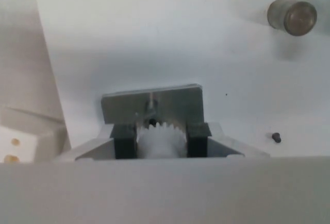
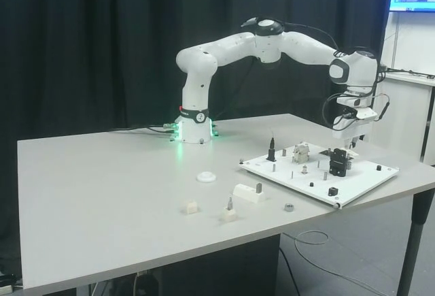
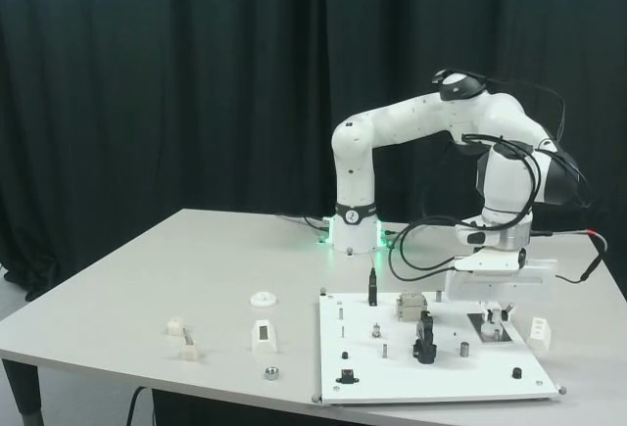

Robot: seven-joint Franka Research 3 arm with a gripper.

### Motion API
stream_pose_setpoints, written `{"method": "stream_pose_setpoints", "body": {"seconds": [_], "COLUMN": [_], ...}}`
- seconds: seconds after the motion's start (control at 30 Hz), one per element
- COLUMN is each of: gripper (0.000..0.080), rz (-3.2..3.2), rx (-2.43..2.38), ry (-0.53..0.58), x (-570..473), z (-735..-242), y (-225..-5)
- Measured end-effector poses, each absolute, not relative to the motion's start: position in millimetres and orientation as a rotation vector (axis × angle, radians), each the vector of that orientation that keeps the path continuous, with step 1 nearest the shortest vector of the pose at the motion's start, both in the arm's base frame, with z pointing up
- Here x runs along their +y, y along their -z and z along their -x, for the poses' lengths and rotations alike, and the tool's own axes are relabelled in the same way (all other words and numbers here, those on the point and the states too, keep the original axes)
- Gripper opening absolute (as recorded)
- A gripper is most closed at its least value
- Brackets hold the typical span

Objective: Insert small gear.

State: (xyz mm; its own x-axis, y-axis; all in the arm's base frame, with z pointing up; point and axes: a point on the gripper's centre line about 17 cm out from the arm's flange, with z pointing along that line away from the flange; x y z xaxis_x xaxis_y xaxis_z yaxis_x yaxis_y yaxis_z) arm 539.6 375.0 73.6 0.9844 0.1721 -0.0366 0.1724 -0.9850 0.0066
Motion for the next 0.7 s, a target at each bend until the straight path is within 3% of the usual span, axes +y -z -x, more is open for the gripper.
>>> {"method": "stream_pose_setpoints", "body": {"seconds": [0.7], "gripper": [0.0199], "rz": [-3.123], "rx": [0.281], "ry": [0.071], "x": [379.7], "z": [-539.7], "y": [-54.0]}}
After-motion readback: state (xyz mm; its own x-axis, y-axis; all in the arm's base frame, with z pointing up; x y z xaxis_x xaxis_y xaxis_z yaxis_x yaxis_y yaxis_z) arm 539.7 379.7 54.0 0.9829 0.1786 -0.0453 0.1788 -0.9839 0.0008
